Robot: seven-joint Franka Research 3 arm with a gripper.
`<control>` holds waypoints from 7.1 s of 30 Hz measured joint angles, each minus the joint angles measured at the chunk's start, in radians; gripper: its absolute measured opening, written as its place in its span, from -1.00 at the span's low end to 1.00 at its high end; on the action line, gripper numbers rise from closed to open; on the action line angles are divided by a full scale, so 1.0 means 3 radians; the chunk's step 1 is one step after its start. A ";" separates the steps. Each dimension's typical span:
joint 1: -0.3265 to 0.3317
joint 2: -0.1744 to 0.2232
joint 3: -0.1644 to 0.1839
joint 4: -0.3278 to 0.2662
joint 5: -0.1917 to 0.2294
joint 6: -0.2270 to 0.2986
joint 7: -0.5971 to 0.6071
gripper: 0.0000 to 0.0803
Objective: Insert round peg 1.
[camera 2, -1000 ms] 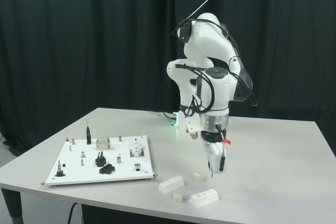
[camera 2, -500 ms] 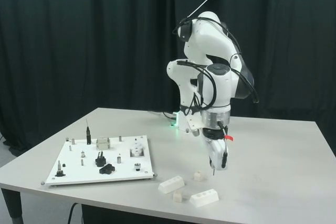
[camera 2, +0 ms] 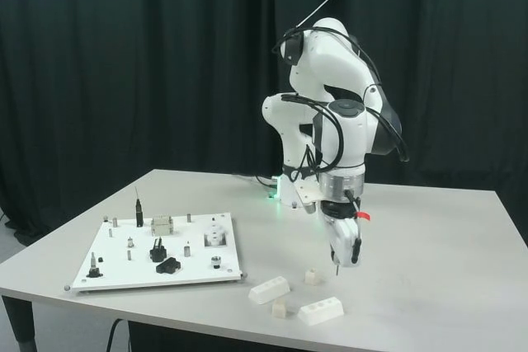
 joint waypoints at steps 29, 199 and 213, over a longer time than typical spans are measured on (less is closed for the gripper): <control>0.0054 0.0019 -0.0079 0.0000 -0.0131 0.0014 -0.0157 -0.92; -0.2750 -0.0065 -0.0368 -0.0628 -0.0104 0.1282 -0.3765 -0.93; -0.2836 0.0086 -0.0368 -0.0440 0.0329 0.1127 -0.4020 -0.93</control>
